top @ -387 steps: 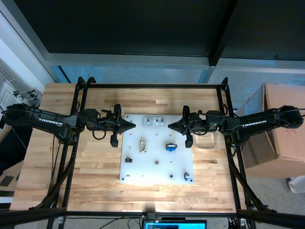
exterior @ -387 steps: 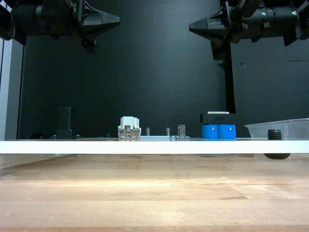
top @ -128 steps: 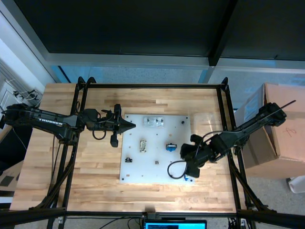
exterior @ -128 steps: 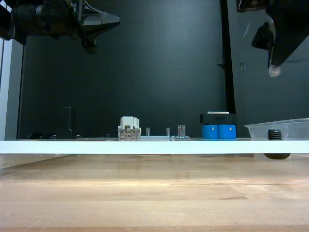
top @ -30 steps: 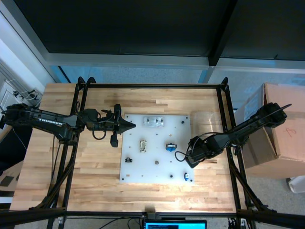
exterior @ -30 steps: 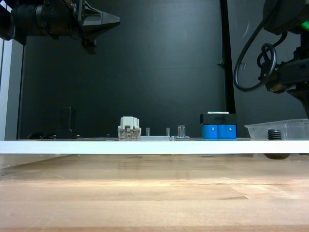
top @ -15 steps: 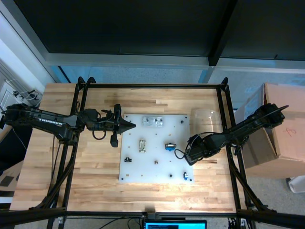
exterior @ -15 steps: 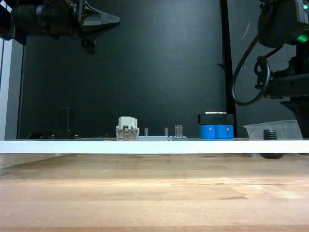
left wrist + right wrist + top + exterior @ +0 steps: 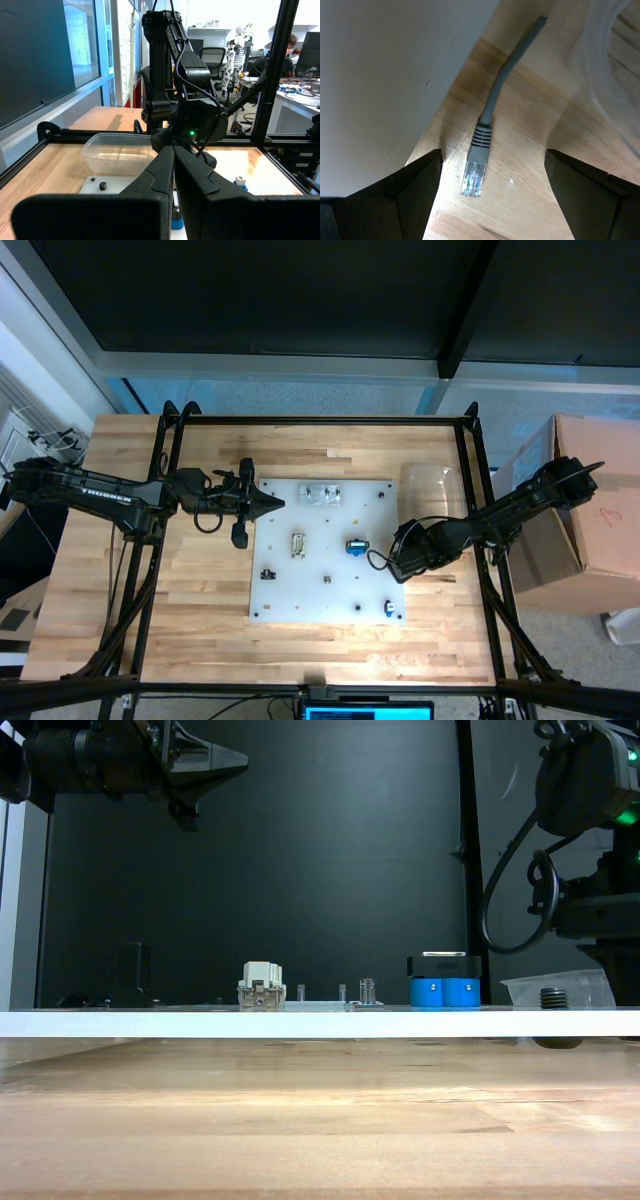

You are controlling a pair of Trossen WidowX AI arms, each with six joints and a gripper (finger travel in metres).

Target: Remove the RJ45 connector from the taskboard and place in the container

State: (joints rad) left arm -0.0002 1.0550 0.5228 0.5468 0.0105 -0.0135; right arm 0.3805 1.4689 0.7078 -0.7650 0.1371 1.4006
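The clear RJ45 connector (image 9: 474, 176), with its ribbed grey boot and a short grey cable (image 9: 506, 75) trailing behind it, is out of the taskboard and lies free and flat on the pale wooden bench (image 9: 180, 590), just beside the right edge of the flat white taskboard (image 9: 300, 585). The right pincer (image 9: 493, 155) points down over that spot with its two black fingers (image 9: 415, 187) spread wide. The connector shows between them, touching neither, so this pincer grips nothing. The curved wall of the clear plastic container (image 9: 425, 480) stands near on the bench, off the board's far right corner, and the connector lies outside it. In the high view the right arm reaches in from the bench's right side, and its black wrist hangs over the board's right edge. The left pincer (image 9: 278, 503) is held high above the bench on a level arm, as the low view shows, and in the high view its tip sits over the board's left edge. Its fingers are pressed together into one point with nothing between them, aimed across the board toward the right arm and the container. On the board stand a small grey-white block (image 9: 260, 988) and a pair of blue blocks (image 9: 444, 991).
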